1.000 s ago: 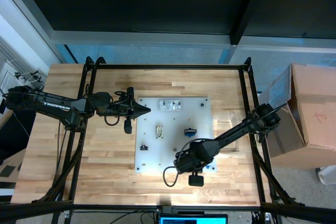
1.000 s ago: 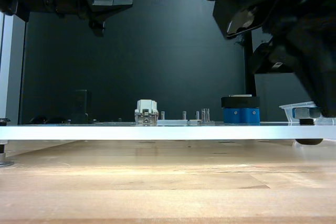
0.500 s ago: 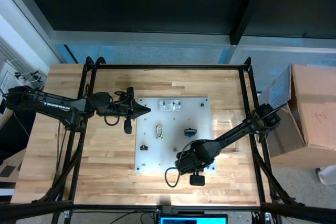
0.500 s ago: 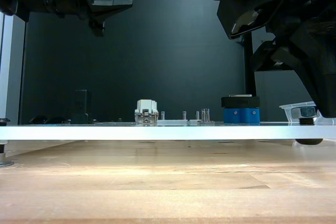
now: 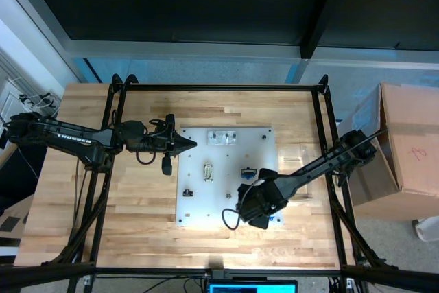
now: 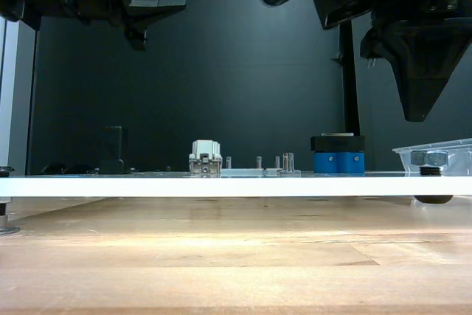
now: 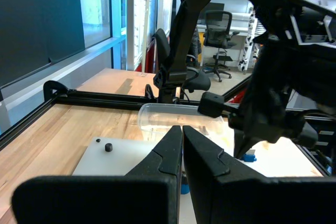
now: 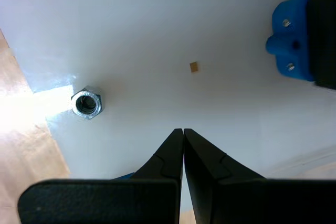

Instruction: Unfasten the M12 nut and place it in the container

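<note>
The right gripper (image 6: 418, 113) hangs pinched together, empty, over the board's (image 5: 199, 204) five o'clock; the nut (image 8: 86, 103) sits atop its stud (image 6: 428, 171) nearby; the left gripper (image 5: 191, 143), also together, hovers at ten o'clock; descending unopened, the right one may knock the nut off the board.

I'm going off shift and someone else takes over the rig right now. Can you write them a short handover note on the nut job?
Left gripper: shut, empty, raised at the far left edge of the white board.
Right gripper: shut, empty, raised over the board's near right part, beside the nut and clear of it.
M12 nut: on its stud, high up with black ribs showing beneath it. Neither gripper holds it.
Container: clear tray to the right of the board. The nut is not in it.
Done: nothing that shows.
Left: take the nut off the stud and place it in the container.
</note>
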